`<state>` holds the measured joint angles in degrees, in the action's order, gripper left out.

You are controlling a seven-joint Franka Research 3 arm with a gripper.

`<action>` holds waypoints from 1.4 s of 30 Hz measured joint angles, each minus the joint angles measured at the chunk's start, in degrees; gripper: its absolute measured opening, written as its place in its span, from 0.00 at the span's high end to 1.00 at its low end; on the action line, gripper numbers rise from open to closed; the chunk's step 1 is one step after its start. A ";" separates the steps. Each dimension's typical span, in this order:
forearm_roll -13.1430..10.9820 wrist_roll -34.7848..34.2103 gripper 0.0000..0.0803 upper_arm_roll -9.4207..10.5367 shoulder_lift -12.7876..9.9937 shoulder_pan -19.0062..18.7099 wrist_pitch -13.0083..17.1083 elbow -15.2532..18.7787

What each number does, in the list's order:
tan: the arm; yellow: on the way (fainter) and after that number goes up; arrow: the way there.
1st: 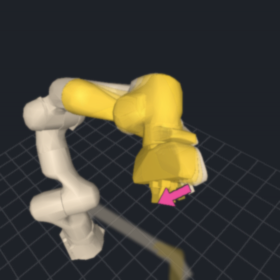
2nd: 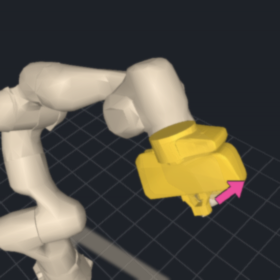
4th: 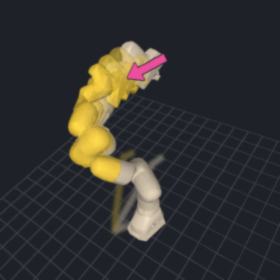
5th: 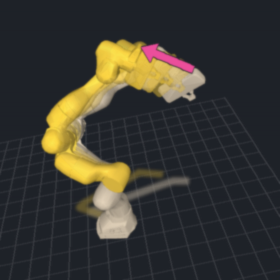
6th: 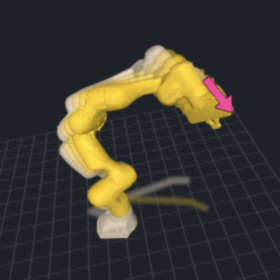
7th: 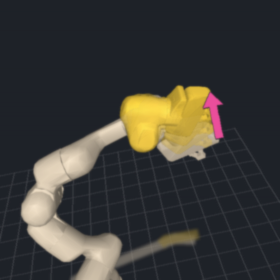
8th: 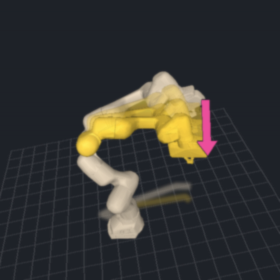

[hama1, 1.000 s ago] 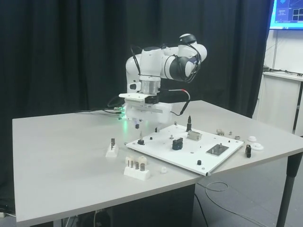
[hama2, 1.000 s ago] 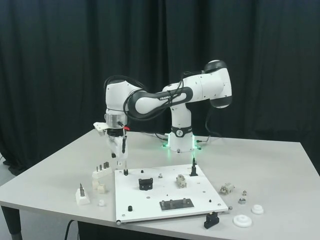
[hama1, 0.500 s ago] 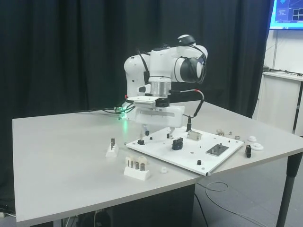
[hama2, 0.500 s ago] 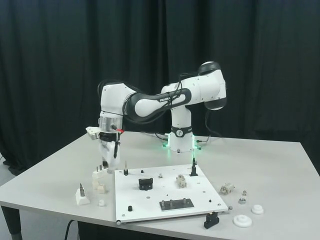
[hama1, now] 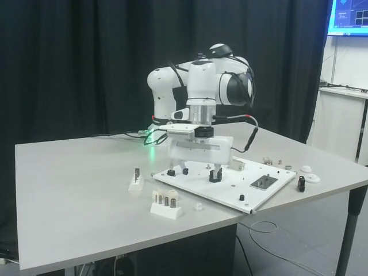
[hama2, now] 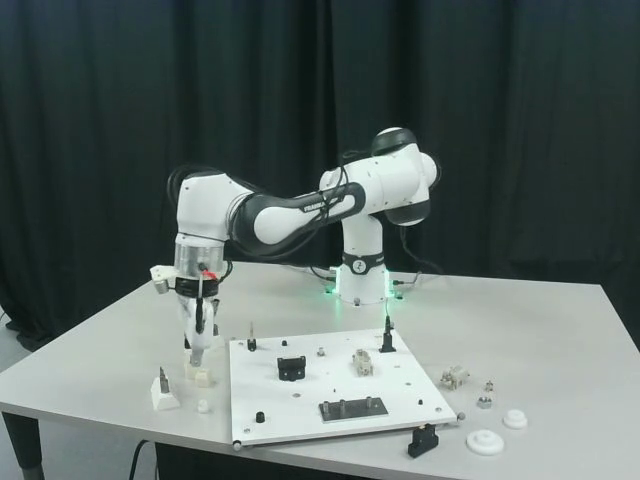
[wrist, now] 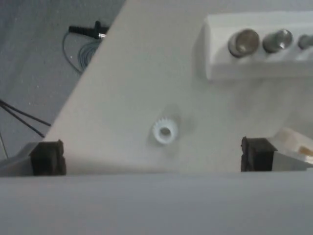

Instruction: Pick small gear.

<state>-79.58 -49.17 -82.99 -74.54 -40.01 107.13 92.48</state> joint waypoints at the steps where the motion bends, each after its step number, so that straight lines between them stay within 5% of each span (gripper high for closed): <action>1: 0.15 -0.35 0.00 0.34 -0.02 0.65 0.00 -0.87; 16: 4.12 -4.99 0.00 4.47 -0.18 6.82 -1.52 -8.84; 42: 8.23 -4.99 0.00 9.05 -0.94 7.70 -2.09 -9.39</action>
